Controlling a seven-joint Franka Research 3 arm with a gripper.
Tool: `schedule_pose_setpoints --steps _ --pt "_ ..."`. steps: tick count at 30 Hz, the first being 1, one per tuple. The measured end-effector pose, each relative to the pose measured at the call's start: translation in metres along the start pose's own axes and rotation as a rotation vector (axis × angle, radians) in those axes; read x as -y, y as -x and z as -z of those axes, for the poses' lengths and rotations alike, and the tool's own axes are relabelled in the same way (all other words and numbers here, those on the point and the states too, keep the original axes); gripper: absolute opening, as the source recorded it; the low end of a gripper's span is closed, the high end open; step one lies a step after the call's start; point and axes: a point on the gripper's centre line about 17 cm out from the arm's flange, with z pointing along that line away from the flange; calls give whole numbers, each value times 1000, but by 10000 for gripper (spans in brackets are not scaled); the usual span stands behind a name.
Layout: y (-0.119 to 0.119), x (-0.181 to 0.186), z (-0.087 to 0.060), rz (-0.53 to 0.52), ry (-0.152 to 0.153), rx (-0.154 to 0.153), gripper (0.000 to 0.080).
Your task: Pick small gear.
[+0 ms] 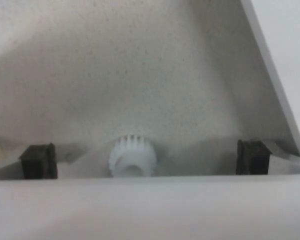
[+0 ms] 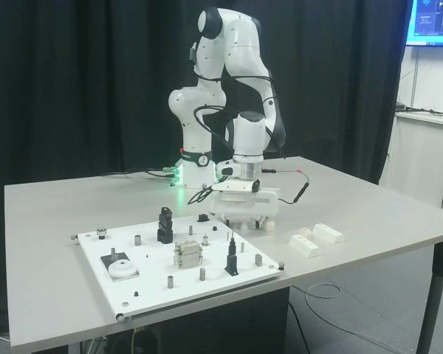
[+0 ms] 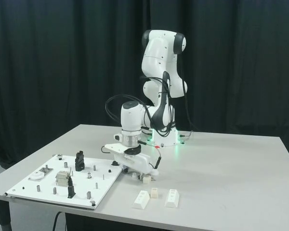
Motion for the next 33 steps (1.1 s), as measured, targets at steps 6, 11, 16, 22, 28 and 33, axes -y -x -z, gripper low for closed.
schedule_pose_setpoints --steps 6,11,16,22,28,33 --pt "1 0 -1 -31 -13 1 800" --pt "1 0 -1 -28 -13 -1 800" --pt "0 0 -1 -4 -13 -3 706" --pt "0 0 -1 0 -13 -5 527" --pt "-1 1 0 1 -14 -7 188" --pt "-2 2 0 2 -15 -8 188"
